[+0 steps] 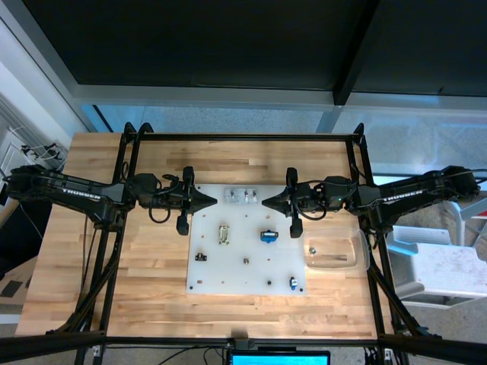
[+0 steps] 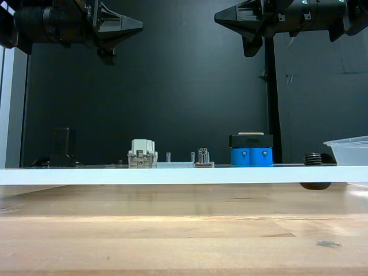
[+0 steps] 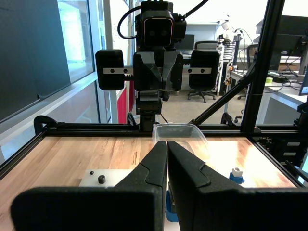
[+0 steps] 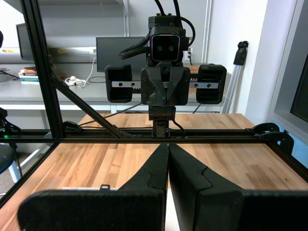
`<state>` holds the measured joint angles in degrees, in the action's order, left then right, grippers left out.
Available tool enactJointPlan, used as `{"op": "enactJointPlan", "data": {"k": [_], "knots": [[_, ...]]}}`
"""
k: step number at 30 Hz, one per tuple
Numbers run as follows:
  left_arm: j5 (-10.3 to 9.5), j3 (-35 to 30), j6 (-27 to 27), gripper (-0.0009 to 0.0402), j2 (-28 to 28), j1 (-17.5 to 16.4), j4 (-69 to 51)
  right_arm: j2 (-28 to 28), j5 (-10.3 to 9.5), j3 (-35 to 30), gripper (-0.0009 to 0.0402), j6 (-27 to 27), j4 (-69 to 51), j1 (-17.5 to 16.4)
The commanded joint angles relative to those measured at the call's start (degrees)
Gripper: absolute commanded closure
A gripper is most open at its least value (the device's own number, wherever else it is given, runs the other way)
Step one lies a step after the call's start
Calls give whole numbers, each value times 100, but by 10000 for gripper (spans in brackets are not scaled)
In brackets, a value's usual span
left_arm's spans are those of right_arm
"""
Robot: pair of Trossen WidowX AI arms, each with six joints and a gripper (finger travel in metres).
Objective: Pick the M12 fastener and fasten on the M12 threads
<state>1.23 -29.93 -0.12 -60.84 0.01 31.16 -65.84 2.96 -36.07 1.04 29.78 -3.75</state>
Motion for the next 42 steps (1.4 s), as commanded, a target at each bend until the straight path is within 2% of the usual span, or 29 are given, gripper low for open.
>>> {"op": "enactJointPlan", "data": {"k": [1,10,11,13,15,26,35,40,42], "knots": [[2,-2,2,393,-2,0,2,-2,2,-2,393,0,0,0],[2,-2,2,393,-2,-2,2,-2,-9,-2,393,35,-2,-2],[2,-2,2,393,-2,0,0,2,-68,-2,393,72,-26,-4],[2,-2,2,393,-2,-2,2,17,-323,-7,393,72,-63,-4],[2,-2,2,393,-2,0,2,17,-297,-70,393,55,-330,-2],[2,-2,2,393,-2,0,2,4,-254,-1110,393,-538,-3574,-55],[2,-2,2,393,-2,-2,0,-24,-225,-1862,393,-970,-5737,-291],[2,-2,2,393,-2,0,2,-50,-42,-2214,393,-1134,-6815,-479],[2,-2,2,393,-2,-2,2,-79,-37,-2356,393,-1185,-7259,-527]]}}
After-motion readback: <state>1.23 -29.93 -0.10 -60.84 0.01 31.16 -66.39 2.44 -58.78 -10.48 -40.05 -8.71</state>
